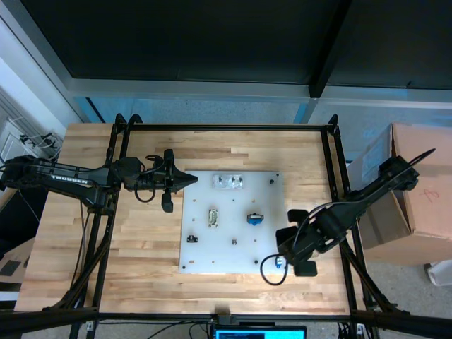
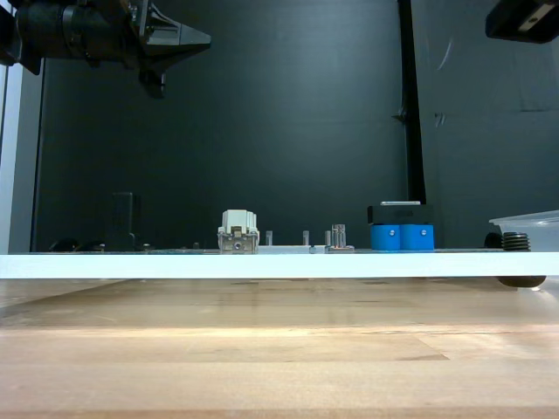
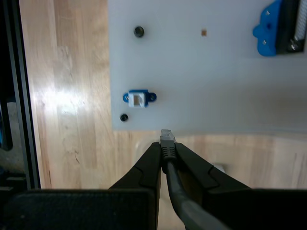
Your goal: Pick the RJ45 connector and install on the taskboard
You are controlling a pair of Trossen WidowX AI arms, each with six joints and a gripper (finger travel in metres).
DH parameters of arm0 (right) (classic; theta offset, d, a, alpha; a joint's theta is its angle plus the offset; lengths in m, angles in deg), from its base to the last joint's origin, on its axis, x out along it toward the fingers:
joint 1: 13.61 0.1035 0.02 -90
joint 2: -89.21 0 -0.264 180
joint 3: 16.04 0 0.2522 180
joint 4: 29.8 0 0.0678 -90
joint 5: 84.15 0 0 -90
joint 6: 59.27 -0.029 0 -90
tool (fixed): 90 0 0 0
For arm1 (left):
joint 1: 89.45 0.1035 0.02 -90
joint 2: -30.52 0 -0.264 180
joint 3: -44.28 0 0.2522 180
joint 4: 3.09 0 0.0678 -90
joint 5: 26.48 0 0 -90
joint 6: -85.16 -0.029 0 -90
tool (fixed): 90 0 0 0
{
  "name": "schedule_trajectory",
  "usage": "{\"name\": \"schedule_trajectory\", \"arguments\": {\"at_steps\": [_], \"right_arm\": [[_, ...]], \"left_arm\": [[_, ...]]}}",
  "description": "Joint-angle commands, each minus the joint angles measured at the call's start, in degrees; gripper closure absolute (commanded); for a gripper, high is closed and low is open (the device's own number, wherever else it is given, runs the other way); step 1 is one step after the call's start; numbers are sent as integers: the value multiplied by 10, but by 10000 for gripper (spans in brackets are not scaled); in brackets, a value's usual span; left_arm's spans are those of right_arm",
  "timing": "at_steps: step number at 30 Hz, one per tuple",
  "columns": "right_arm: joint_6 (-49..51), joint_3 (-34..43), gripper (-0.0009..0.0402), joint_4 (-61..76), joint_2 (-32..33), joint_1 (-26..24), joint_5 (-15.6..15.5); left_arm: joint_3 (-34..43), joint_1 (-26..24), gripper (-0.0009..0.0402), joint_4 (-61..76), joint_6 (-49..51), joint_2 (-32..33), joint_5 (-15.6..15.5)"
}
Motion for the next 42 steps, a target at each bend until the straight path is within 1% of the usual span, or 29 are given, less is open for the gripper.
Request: {"name": "schedule_trajectory", "arguments": {"at_steps": [1, 5, 9, 20, 31, 37, 42], "right_arm": [[-3, 21, 393, -1, 32, 3, -1], [-9, 46, 393, -1, 64, 7, -2], [-9, 56, 393, -3, 81, 9, 0], [-9, 24, 393, -43, 102, 12, 2], [6, 24, 393, -55, 144, 18, 4], [8, 14, 393, -59, 146, 20, 5], [7, -14, 393, -86, 146, 21, 2]], "left_arm": [[0, 0, 393, 0, 0, 0, 0], [0, 0, 393, 0, 0, 0, 0], [0, 0, 393, 0, 0, 0, 0], [0, 0, 393, 0, 0, 0, 0], [0, 0, 393, 0, 0, 0, 0], [0, 0, 393, 0, 0, 0, 0], [0, 0, 393, 0, 0, 0, 0]]}}
